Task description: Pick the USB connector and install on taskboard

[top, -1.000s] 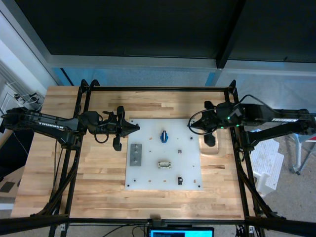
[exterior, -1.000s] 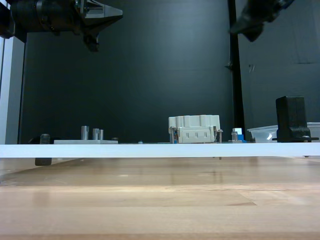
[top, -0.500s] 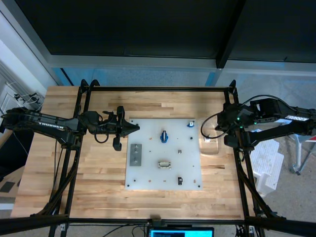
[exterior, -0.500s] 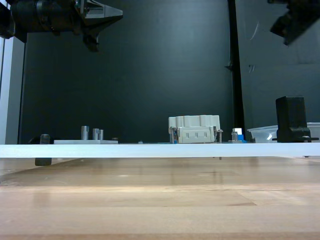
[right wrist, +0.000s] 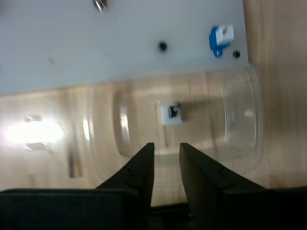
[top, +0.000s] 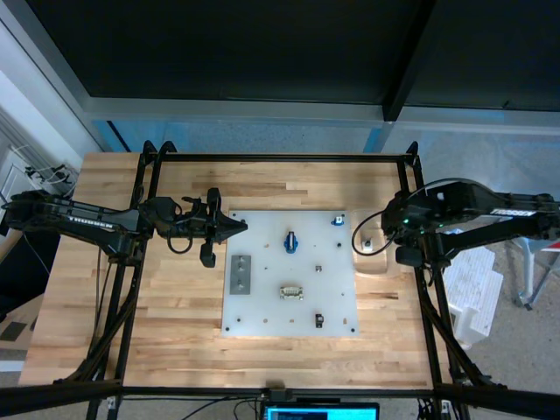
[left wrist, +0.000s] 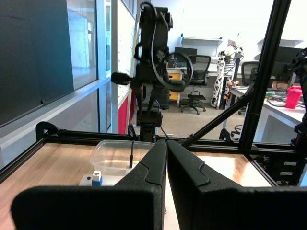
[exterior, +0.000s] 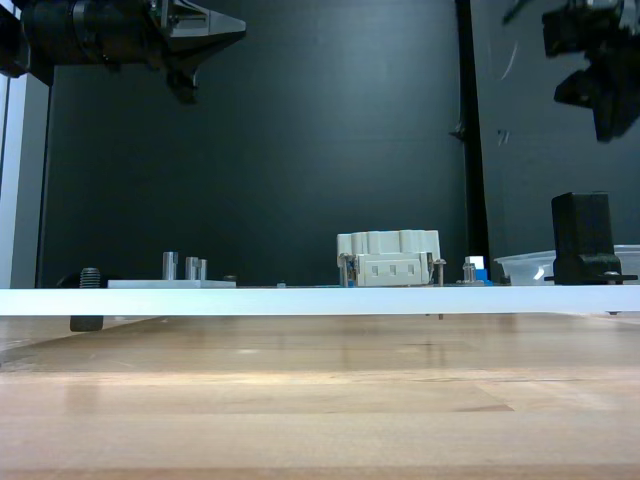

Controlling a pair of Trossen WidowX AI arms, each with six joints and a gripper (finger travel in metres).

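Observation:
The USB connector (right wrist: 171, 114), a small white and grey piece, lies inside a clear plastic tray (right wrist: 240, 120) just off the right edge of the white taskboard (top: 262, 306). In the high view the connector (top: 369, 243) shows as a small pale speck in the tray (top: 374, 262). My right gripper (right wrist: 167, 158) hangs above the tray's outer side, pointing down, open by a narrow gap with nothing in it; the high view (top: 401, 255) and low view (exterior: 600, 90) also show it. My left gripper (top: 232, 226) hovers shut at the board's upper left corner.
On the taskboard stand a grey metal block (top: 239, 274), a blue knob (top: 291, 241), a silver multi-pin socket (top: 292, 292), a small black part (top: 320, 320) and a small blue-and-white piece (right wrist: 220, 38) near the tray. A black frame (top: 280, 158) rings the wooden table.
My right arm swung from over the board's right edge out to the right, then tilted down over the tray. The left arm has not moved.

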